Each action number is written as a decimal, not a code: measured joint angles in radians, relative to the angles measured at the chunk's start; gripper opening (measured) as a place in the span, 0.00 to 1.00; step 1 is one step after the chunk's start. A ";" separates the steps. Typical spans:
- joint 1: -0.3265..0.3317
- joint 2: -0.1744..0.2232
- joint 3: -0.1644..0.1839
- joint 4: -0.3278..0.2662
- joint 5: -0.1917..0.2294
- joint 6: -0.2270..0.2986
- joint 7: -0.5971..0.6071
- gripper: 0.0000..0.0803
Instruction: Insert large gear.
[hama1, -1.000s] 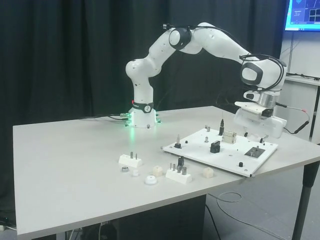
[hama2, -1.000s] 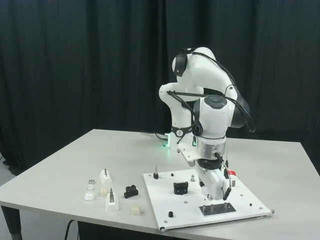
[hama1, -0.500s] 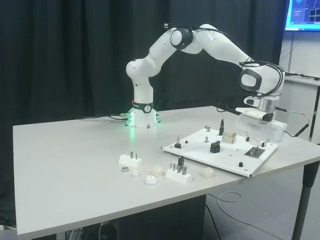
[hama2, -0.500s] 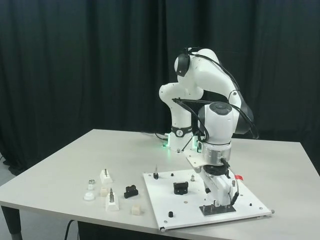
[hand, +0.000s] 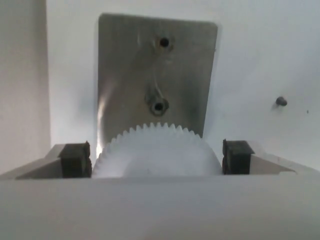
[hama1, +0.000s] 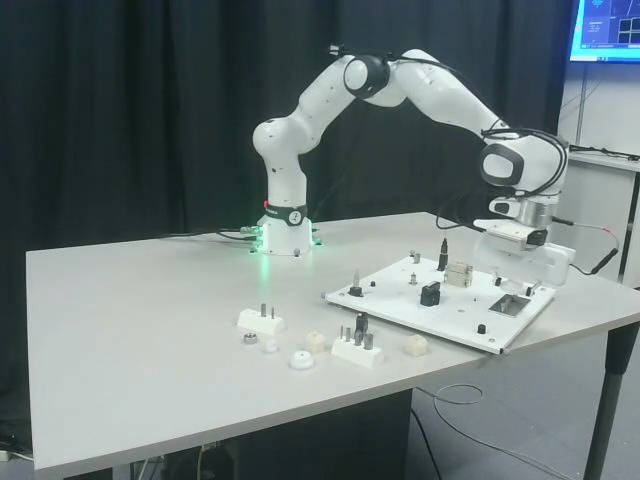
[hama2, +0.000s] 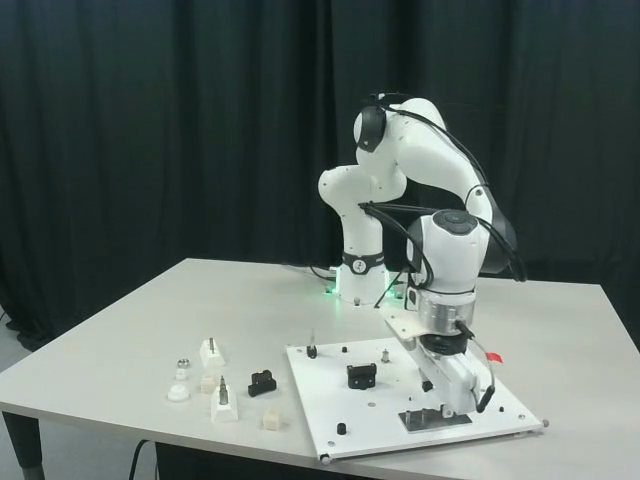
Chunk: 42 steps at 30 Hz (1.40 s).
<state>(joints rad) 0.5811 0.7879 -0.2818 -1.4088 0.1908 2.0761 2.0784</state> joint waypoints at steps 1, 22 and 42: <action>0.003 -0.001 0.000 -0.004 0.000 0.004 0.002 0.72; 0.039 -0.039 -0.001 -0.106 0.000 0.111 0.021 0.72; 0.050 -0.053 -0.002 -0.142 0.000 0.176 0.021 0.72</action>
<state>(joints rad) 0.6309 0.7345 -0.2843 -1.5512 0.1907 2.2525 2.0998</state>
